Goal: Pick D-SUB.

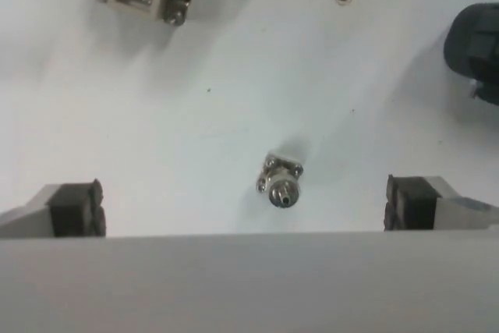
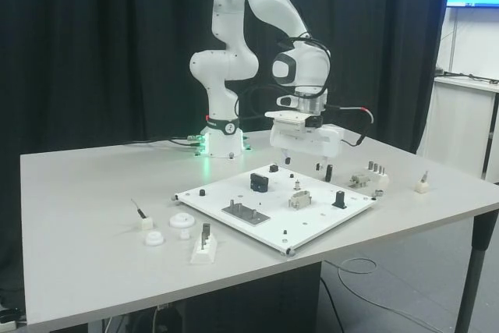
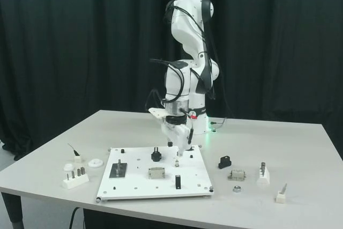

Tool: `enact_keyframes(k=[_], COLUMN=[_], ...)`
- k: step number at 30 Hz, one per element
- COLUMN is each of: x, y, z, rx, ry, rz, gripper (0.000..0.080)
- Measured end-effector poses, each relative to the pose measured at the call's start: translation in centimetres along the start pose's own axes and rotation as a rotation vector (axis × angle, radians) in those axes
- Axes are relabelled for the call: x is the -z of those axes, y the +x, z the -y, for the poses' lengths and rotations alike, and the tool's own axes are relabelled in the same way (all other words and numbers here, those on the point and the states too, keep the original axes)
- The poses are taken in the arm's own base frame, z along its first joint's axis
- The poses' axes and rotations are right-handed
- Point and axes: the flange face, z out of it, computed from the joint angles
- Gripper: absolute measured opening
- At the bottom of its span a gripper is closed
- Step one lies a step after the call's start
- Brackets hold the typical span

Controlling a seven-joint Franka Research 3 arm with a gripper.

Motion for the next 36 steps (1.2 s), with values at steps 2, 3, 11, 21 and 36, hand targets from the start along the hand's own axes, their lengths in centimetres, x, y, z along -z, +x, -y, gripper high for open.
enact_keyframes(k=[2,3,11,21,36], x=[0.2,0.3,1.1,2.3,3.0], y=[-0.3,-0.5,-3.0,-7.7,-12.7], z=[-0.1,-0.1,-0.8,-1.7,-2.4], rx=[0.028,0.043,0.210,0.528,1.101], ry=[0.000,0.001,0.013,0.049,0.103], rz=[-0.001,-0.001,0.004,0.014,0.021], gripper=[0.0800,0.0800,0.0800,0.0800,0.0800])
